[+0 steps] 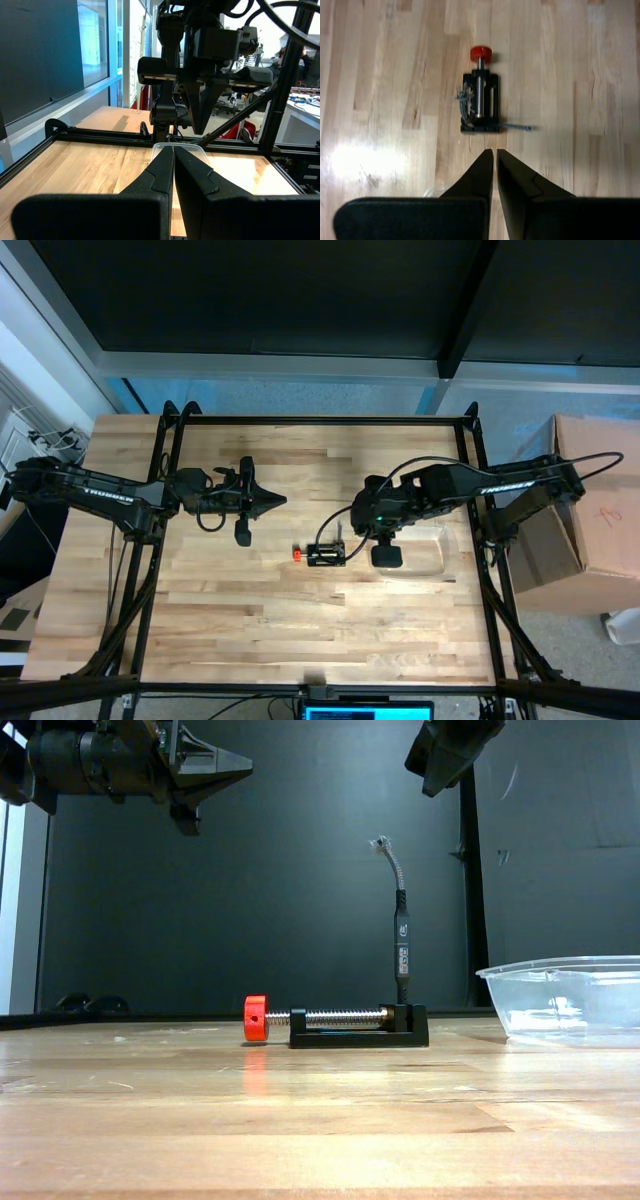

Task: Remove the USB-C connector from the USB-C receptacle and place in the container

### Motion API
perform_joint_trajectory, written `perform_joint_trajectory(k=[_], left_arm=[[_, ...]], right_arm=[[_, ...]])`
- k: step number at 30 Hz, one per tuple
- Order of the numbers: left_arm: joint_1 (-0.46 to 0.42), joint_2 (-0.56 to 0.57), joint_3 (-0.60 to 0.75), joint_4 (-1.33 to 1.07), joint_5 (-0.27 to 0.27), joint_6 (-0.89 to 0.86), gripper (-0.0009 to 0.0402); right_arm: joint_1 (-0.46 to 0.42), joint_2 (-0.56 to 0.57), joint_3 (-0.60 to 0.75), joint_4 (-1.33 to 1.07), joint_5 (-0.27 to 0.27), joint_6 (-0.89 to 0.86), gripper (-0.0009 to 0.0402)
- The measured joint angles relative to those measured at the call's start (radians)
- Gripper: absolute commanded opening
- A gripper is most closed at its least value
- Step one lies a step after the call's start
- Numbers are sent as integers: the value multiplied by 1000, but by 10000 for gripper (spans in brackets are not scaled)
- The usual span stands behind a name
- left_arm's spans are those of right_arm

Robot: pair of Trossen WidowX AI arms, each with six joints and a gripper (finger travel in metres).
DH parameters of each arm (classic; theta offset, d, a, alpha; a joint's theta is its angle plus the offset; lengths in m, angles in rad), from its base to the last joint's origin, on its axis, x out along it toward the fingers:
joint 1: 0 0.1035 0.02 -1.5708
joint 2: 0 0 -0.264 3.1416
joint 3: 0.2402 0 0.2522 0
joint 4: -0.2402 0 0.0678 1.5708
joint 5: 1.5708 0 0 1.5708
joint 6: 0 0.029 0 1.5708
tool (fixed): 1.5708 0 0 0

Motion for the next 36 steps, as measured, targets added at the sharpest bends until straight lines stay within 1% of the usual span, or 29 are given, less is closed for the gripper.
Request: perform_joint_trajectory(k=[11,16,24,36], left_arm=[[0,0,0,0,0,0,0],[0,0,0,0,0,0,0],[0,0,0,0,0,0,0],[0,0,0,0,0,0,0]], right_arm=[[3,24,8,-10,0,11,145],[5,24,8,-12,0,14,180],[8,24,7,-12,0,14,194],[10,26,7,-11,0,14,194]])
